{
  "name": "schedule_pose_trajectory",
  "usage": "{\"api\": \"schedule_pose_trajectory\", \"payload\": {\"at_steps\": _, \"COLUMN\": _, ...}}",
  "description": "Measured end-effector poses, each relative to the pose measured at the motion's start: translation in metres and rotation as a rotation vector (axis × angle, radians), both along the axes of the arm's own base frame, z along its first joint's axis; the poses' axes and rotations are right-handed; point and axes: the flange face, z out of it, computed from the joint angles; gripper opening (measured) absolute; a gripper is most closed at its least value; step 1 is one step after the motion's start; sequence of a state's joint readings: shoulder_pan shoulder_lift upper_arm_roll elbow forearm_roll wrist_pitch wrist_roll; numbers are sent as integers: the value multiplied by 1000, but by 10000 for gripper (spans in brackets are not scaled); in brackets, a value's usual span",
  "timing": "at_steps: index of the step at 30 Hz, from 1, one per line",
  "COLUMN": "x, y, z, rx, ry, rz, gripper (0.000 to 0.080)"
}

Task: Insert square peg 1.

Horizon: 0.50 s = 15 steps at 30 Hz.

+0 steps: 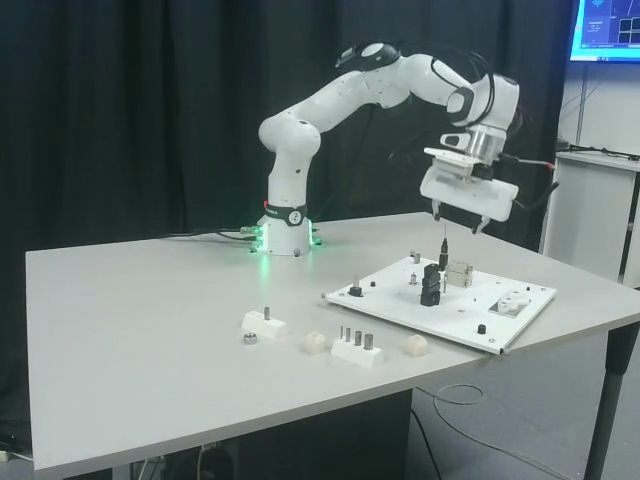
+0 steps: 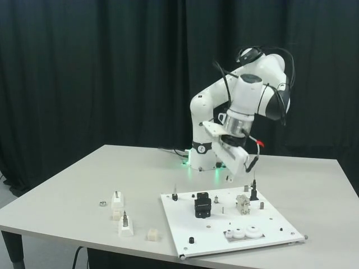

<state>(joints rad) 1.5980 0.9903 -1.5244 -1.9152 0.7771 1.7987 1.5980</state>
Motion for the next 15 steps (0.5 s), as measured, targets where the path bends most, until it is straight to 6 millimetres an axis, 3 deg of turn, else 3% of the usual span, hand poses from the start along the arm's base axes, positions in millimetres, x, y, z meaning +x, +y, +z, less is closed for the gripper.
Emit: {"api": "schedule_pose_trajectory", "payload": {"at_steps": 15, "x": -25, "y": -13, "z": 57, "rx": 41, "ry": 34, "rz": 62, "gripper": 800}}
